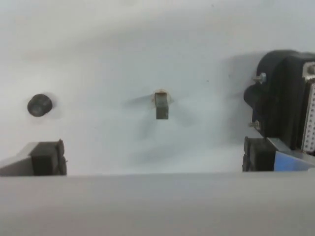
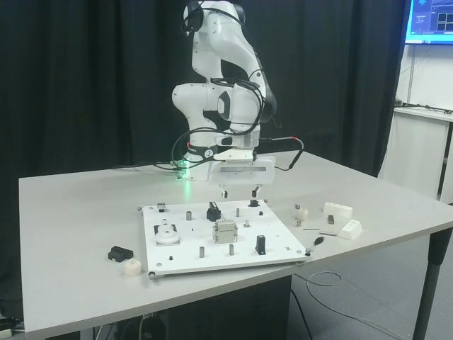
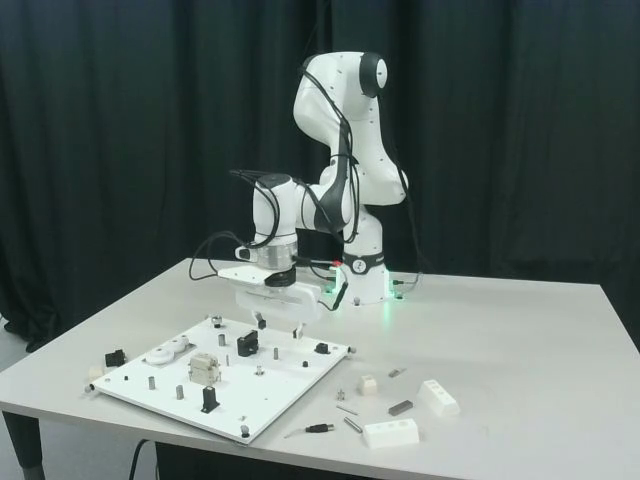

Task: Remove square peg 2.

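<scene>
Square peg (image 1: pixel 161 104) stands upright (black connector (image 1: pixel 280 101) nearby).

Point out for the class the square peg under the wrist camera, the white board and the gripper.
square peg (image 1: pixel 161 105): wrist view, on its upright grey shaft.
white board (image 2: pixel 180 258): first room view, on a bare patch near its front edge.
gripper (image 3: pixel 279 328): second room view, midway between the tips of its fingers.
</scene>
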Controlling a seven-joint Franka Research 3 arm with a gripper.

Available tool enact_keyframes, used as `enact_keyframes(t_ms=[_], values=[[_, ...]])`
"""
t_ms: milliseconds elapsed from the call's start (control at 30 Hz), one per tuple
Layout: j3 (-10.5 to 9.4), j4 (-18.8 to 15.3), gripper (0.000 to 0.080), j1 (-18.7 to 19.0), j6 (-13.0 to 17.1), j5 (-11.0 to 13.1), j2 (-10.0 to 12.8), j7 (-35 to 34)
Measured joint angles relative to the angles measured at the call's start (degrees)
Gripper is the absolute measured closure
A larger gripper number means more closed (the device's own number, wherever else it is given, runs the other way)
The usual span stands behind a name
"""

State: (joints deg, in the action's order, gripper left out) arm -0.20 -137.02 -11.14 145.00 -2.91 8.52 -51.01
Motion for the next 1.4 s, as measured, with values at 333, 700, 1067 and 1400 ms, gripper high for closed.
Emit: enact_keyframes(t_ms=[333, 700, 1067, 1400], values=[[-0.06, 0.3, 0.0003, 0.0, 0.6, 0.0, 0.3, 0.2], [-0.04, 1.5, 0.0003, 0.0, 0.7, 0.0, 2.3, 0.2], [0.10, 2.5, 0.0003, 0.0, 0.9, 0.0, 4.1, 0.1], [0.18, 2.7, 0.0003, 0.0, 1.8, 0.4, 5.3, 0.0]])
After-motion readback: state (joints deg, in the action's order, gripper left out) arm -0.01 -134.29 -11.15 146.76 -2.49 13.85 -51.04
